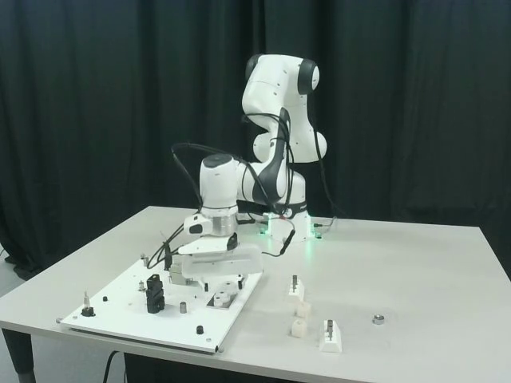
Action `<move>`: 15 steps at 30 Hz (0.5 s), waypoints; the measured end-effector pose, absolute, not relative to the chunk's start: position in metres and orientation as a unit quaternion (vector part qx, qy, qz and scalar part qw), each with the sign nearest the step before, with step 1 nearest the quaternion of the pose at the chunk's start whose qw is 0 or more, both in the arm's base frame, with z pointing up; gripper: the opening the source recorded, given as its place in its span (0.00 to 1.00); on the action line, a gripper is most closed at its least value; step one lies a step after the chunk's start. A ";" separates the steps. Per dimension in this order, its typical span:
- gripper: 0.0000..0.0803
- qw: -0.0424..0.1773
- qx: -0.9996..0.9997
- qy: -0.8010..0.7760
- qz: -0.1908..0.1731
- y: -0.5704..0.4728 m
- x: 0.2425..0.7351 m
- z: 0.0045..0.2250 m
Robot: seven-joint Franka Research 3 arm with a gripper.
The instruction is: Insert medium gear.
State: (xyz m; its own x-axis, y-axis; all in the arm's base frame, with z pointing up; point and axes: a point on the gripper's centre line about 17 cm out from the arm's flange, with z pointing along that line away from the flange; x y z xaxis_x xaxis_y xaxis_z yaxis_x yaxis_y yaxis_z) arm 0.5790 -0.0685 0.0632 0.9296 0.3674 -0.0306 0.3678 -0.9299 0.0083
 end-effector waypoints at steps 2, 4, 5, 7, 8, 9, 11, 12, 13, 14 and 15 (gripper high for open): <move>0.92 0.010 0.983 0.181 -0.018 -0.069 0.579 0.069; 0.92 0.012 0.984 0.176 -0.021 -0.070 0.579 0.073; 0.92 0.013 0.985 0.173 -0.023 -0.070 0.579 0.075; 0.92 0.016 0.985 0.168 -0.025 -0.071 0.580 0.079; 0.98 0.017 0.986 0.166 -0.026 -0.071 0.580 0.080; 0.98 0.017 0.986 0.163 -0.027 -0.071 0.579 0.082; 0.99 0.017 0.987 0.159 -0.028 -0.072 0.580 0.084; 0.99 0.017 0.987 0.158 -0.029 -0.072 0.580 0.085; 0.99 0.017 0.987 0.156 -0.029 -0.072 0.580 0.085; 0.99 0.017 0.987 0.155 -0.029 -0.073 0.580 0.086; 0.99 0.017 0.987 0.155 -0.029 -0.073 0.580 0.086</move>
